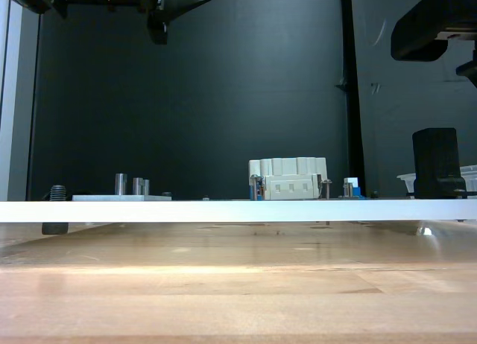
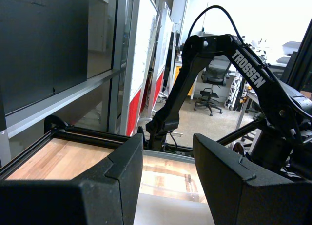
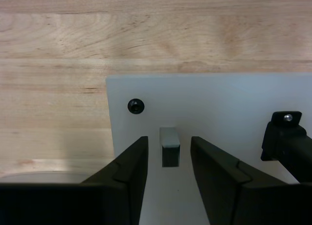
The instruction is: Pick the 16mm bar and install on taskboard
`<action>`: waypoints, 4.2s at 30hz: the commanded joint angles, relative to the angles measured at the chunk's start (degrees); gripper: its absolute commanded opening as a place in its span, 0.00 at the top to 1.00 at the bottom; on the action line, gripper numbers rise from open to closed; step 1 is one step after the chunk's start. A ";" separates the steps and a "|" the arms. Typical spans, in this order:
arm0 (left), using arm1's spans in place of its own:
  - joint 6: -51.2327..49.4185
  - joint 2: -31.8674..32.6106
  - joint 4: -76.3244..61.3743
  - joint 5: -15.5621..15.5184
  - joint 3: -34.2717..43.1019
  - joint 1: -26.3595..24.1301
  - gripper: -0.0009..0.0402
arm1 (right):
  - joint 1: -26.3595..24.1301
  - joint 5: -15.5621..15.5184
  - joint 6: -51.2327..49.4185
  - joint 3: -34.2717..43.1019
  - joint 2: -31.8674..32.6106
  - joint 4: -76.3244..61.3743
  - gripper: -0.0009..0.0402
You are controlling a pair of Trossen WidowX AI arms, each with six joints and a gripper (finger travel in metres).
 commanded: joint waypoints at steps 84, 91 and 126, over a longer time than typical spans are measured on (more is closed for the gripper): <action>0.00 0.00 0.00 0.02 0.00 0.00 0.64 | -37.99 -1.90 50.66 -27.89 -44.96 66.47 0.98; 0.00 0.00 0.02 0.02 0.00 0.02 0.64 | -40.98 -4.39 52.33 -30.34 -44.96 72.98 0.98; 0.00 0.00 0.00 0.04 0.00 0.00 0.64 | -41.72 -9.38 54.45 -36.28 -44.70 82.55 0.98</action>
